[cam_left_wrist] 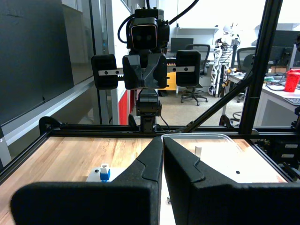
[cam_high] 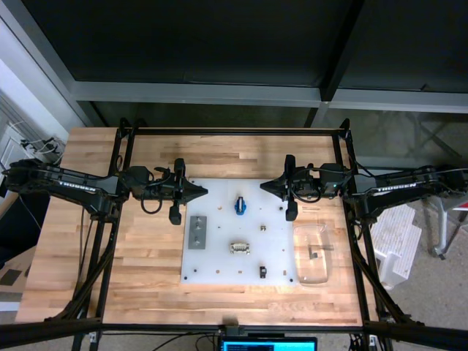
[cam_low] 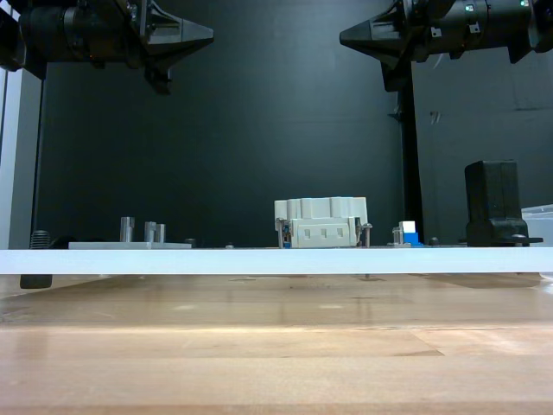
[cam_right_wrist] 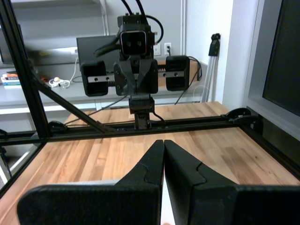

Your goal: Pick the 16mm bar and install on taskboard

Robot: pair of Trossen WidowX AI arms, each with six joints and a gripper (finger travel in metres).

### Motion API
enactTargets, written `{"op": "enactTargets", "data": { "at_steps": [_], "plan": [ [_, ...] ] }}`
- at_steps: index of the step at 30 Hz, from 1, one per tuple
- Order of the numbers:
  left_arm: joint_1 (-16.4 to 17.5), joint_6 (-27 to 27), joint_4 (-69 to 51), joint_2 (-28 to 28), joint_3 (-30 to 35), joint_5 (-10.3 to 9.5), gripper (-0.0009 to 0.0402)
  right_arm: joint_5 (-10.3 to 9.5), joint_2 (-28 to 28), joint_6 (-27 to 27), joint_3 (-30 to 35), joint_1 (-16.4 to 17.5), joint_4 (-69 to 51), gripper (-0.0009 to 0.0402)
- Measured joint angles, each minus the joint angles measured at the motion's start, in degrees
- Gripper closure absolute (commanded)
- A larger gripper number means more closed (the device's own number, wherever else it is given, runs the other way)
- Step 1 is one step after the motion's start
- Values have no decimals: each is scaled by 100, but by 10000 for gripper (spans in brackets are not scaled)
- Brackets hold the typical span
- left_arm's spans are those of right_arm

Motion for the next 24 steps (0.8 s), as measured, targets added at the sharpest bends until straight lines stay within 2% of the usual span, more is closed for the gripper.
{"op": "enactTargets", "data": {
  "at_steps": [14, 24],
  "plan": [
    [0, 2, 0, 2, 2, 0, 393, 0, 4, -4, 4, 0, 269, 393],
    [0, 0, 2, 2, 0, -2, 393, -15, -24, 85, 844, 92, -2201, 393]
  ]
}}
